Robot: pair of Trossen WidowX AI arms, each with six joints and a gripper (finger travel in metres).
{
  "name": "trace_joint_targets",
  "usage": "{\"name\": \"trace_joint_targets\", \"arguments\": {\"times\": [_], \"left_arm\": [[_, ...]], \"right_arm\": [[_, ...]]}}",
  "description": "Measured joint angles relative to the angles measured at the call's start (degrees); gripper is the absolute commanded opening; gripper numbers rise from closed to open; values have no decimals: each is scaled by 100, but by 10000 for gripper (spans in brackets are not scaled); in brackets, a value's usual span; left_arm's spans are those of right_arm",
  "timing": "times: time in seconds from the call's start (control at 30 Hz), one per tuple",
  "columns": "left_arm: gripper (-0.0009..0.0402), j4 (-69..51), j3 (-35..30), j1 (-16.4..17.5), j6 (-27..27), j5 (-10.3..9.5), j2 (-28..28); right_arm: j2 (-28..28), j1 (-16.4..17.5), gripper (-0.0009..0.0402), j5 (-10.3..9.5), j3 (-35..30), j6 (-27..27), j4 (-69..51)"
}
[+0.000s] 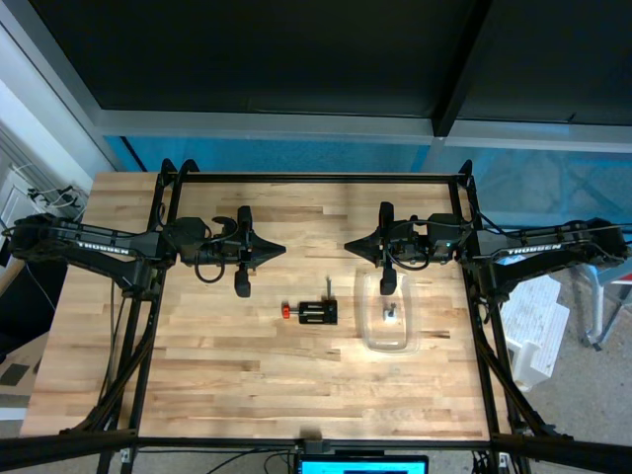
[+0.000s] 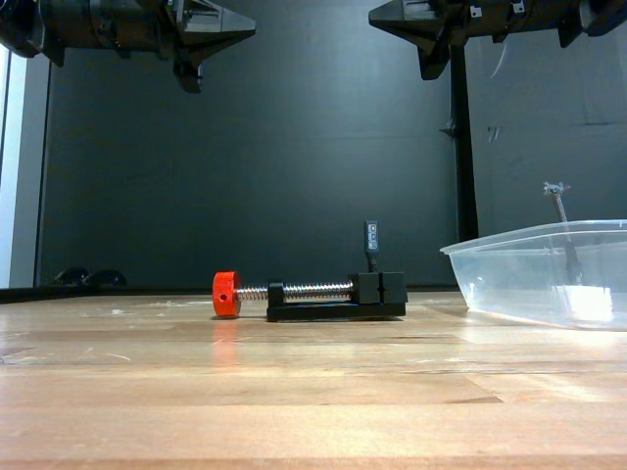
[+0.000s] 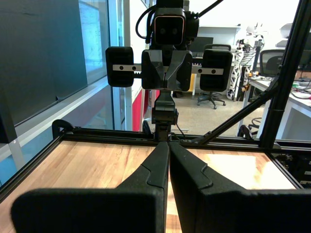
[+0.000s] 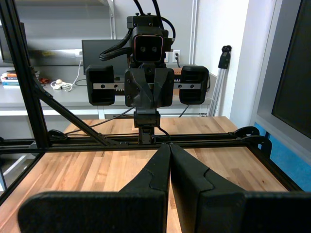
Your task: Pick the usb-c connector and install on the hub
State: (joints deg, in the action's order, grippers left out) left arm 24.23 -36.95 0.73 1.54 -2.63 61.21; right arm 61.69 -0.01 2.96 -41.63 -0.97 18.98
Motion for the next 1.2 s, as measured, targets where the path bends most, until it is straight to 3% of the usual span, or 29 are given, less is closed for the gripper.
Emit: {"name": "trace_joint_targets", "arguments": {"times": [0.57, 1.2], "left_arm": [[0, -2, 0, 0, 2, -2, 0], [0, 0, 0, 0, 2, 0, -2]], "right_arm": [[-24, 4, 0, 0, -17, -127, -295], [-61, 201, 0, -4, -1401, -398, -4964]]}}
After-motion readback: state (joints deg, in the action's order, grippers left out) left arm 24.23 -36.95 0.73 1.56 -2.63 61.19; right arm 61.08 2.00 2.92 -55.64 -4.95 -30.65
